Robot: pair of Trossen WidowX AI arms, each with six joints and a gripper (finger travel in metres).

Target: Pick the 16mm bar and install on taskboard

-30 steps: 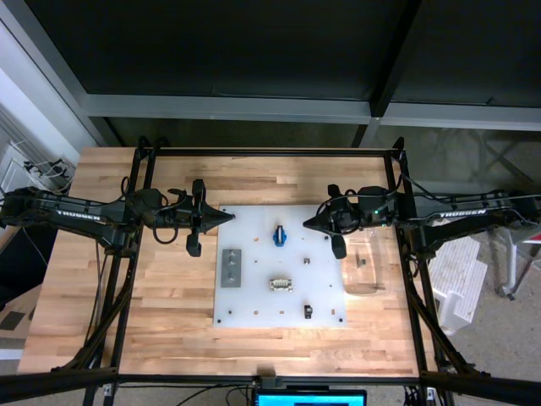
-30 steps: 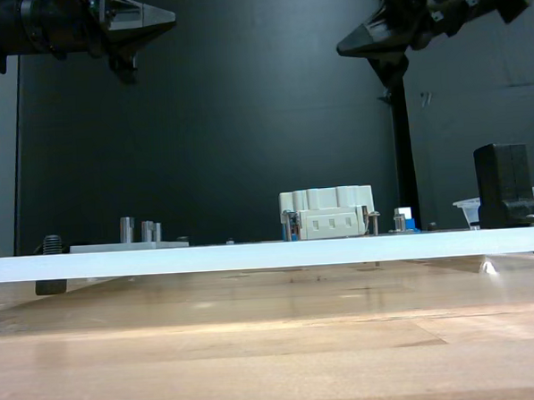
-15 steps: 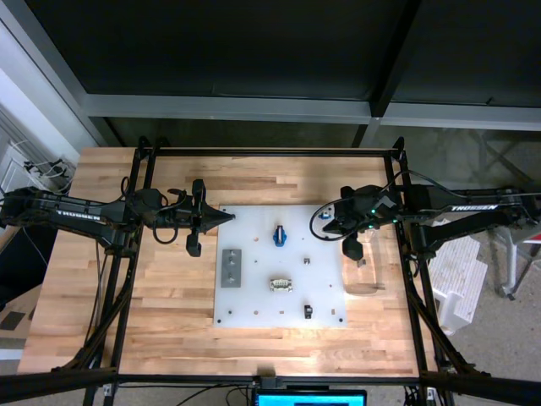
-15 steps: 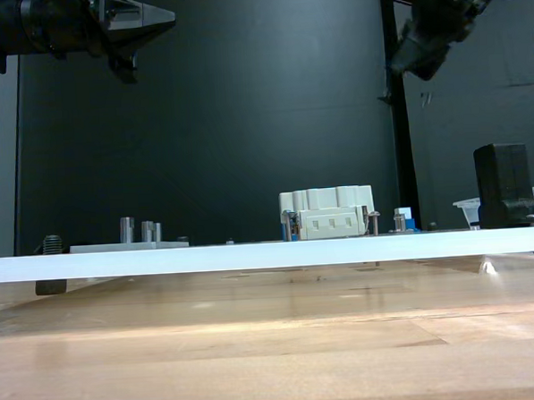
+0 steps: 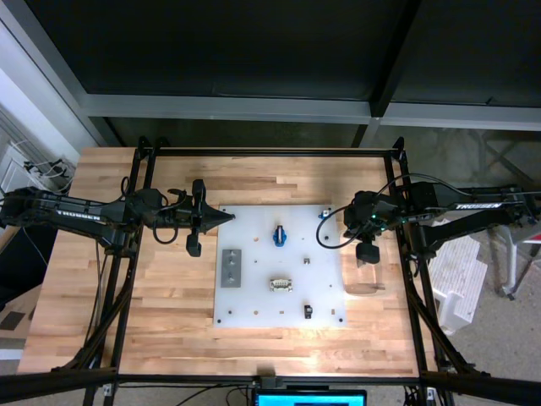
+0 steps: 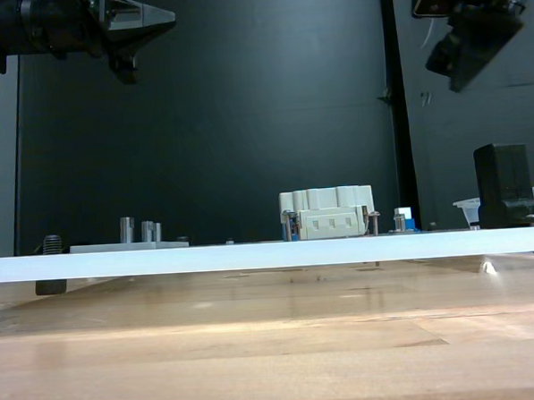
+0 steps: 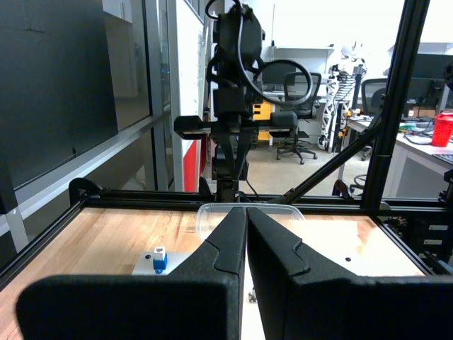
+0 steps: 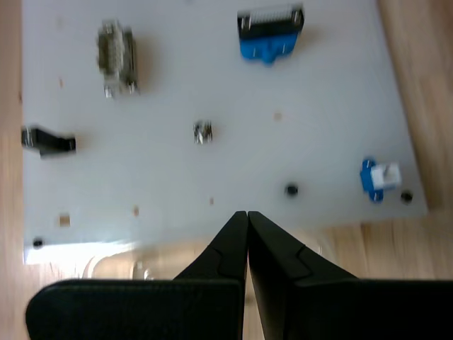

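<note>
Since a second ago your right claw point(image 5: 367, 254) has swung off the far right corner of the white board point(image 5: 254, 309) and out over the clear tray point(image 5: 365, 291) beside it, turning to point downward; your left claw point(image 5: 230, 218) has stayed at the board's left edge. From above, the small dark piece that showed in the tray earlier, which I take for the bar, is now hidden under the right claw, so you cannot tell just how it lies. From table height, the right claw hangs high, well above the tray's rim, and the left claw hangs just as high on the other side. Along the left claw, its fingers point(image 7: 219, 248) are pressed together with nothing between them. Along the right claw, its fingers point(image 8: 219, 258) are likewise closed and empty, their tips seen against the board's edge with the tray's rim right by it. The danger, as I judge it: come down closed and you will knock the bar or the thin tray wall; the light tray could slide, and a round bar could roll off. Open up before you descend.
</note>
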